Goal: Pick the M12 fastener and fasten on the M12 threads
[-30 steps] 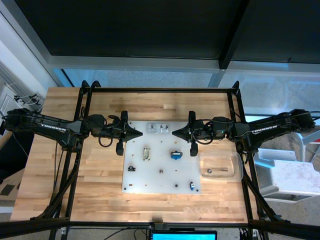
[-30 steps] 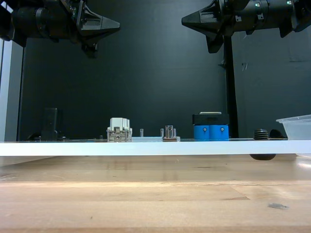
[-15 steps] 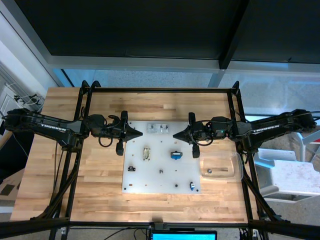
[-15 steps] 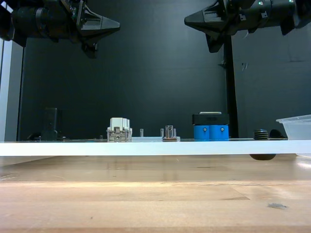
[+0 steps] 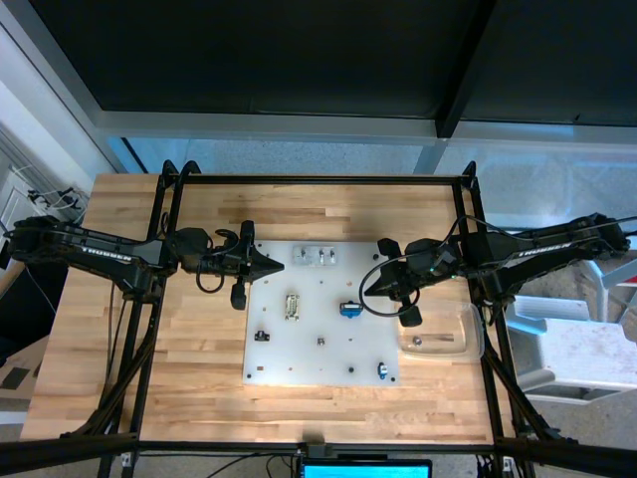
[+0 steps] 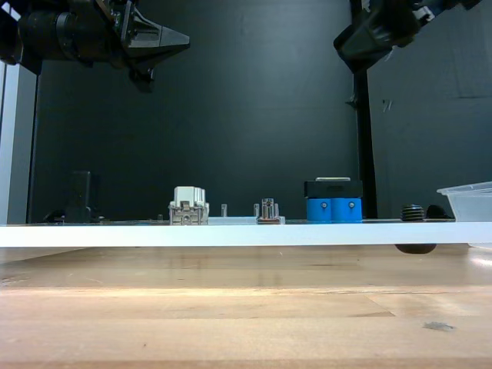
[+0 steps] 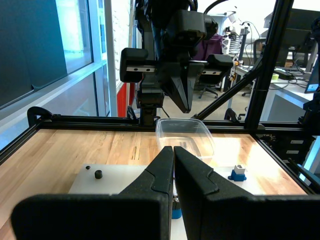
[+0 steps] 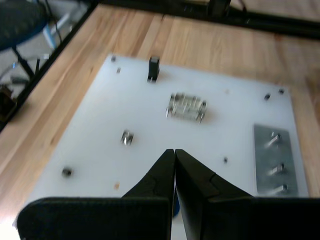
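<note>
Right hand [image 5: 368, 290] swung nearer above white board [image 5: 299, 351], left hand [image 5: 279, 267] at its edge, both closed, wooden table [image 5: 169, 378].

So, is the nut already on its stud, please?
No, the nut lies in the tray, stud bare; the left gripper hangs over the board's left edge, the right gripper over its right half.

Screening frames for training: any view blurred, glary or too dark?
Right wrist view: blurred, board soft beyond the right gripper above its right side. Left wrist view: sharp, glare on the table beside the tray; left gripper at the board's left edge. Low view: dark grippers against black backdrop. High view: evenly lit.
</note>
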{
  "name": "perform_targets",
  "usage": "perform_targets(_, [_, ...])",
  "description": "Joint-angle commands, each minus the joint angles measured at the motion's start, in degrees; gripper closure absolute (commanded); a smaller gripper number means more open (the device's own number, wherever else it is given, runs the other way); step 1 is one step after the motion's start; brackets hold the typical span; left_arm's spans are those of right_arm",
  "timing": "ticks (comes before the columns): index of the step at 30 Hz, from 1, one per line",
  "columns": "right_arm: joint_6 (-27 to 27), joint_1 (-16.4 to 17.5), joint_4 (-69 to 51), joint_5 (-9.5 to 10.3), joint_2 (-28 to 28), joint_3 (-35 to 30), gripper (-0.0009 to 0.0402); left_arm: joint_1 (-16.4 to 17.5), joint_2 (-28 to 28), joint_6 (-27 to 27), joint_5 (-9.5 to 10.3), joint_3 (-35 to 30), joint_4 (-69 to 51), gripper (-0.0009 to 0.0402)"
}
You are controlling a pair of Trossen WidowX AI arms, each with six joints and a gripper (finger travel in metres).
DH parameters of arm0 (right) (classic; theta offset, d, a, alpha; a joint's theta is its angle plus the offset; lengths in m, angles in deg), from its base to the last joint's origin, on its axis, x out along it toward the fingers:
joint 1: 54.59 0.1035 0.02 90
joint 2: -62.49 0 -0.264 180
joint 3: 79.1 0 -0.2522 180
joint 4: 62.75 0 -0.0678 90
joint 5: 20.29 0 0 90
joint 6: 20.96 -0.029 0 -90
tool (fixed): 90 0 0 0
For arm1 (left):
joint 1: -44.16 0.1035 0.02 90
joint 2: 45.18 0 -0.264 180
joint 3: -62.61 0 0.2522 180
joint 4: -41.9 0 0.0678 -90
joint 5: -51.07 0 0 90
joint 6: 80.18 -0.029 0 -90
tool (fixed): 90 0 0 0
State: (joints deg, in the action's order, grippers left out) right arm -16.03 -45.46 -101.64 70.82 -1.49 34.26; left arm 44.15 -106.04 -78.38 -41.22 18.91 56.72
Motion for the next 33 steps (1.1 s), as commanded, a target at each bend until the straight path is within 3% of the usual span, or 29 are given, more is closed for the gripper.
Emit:
perform_targets(1, [0.59, 0.9, -6.47, -0.02, -0.26, -1.84, 0.0393, 0.02, 0.0, 0.0, -0.02, -0.02, 0.0, 0.0393])
perform_targets(9, [4.76, 2.45, -24.35, 0.0, -0.26, -5.9, 0.0393, 0.0, 0.0, 0.0, -0.02, -0.02, 0.0, 0.0393])
perform_targets(18, [13.03, 3.34, -39.56, 0.0, -0.72, -7.45, 0.0393, 0.02, 0.0, 0.0, -0.02, -0.02, -0.02, 0.0393])
perform_targets(26, [24.2, 6.8, -47.43, 0.0, -3.82, -7.45, 0.0393, 0.0, 0.0, 0.0, -0.02, -0.02, 0.0, 0.0393])
perform_targets(33, [36.52, 12.72, -48.48, -0.04, -5.68, -7.45, 0.0393, 0.0, 0.0, 0.0, -0.02, -0.02, -0.02, 0.0393])
